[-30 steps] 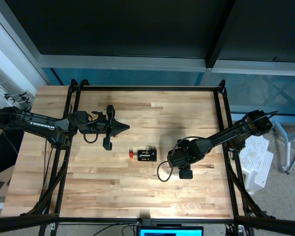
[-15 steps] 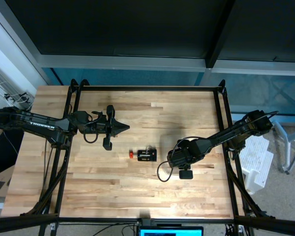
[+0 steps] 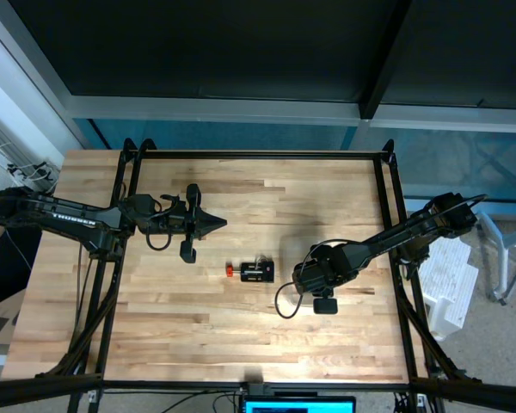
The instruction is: Pick the rca connector and install on the hub
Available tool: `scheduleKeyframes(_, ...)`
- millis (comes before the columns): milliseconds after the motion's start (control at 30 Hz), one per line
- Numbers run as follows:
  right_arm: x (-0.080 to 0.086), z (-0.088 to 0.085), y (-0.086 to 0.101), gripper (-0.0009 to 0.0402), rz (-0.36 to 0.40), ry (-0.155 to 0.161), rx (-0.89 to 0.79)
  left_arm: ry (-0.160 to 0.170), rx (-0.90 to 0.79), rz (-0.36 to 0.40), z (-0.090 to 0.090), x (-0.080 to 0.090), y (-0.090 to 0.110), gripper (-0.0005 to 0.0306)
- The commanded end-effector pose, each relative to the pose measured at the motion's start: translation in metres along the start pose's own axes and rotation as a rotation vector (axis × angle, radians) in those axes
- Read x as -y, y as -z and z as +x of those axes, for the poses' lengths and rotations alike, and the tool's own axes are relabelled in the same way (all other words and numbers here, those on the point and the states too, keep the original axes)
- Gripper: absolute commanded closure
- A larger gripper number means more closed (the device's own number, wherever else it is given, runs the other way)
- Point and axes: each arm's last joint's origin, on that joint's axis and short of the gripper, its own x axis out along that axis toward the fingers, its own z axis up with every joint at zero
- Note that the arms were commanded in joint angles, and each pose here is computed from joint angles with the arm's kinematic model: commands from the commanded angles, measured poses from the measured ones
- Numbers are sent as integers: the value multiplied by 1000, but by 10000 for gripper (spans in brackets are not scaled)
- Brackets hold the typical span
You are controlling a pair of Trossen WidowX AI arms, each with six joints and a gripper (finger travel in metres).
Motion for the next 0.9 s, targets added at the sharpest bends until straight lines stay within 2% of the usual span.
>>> scheduleKeyframes(33, 0, 0, 0, 281, -1, 2, 1, 0, 0, 0, 0, 0, 0, 300)
scheduleKeyframes(433, 0, -7, 1, 281, -3, 14, -30, 0, 0, 0, 0, 0, 0, 300)
scheduleKeyframes(633, 3, -23, 5, 281, 6, 17, -13, 0, 0, 0, 0, 0, 0, 300)
scheduleKeyframes(900, 8, -44, 14, 281, 12, -3, 46, 0, 1, 0, 0, 0, 0, 300)
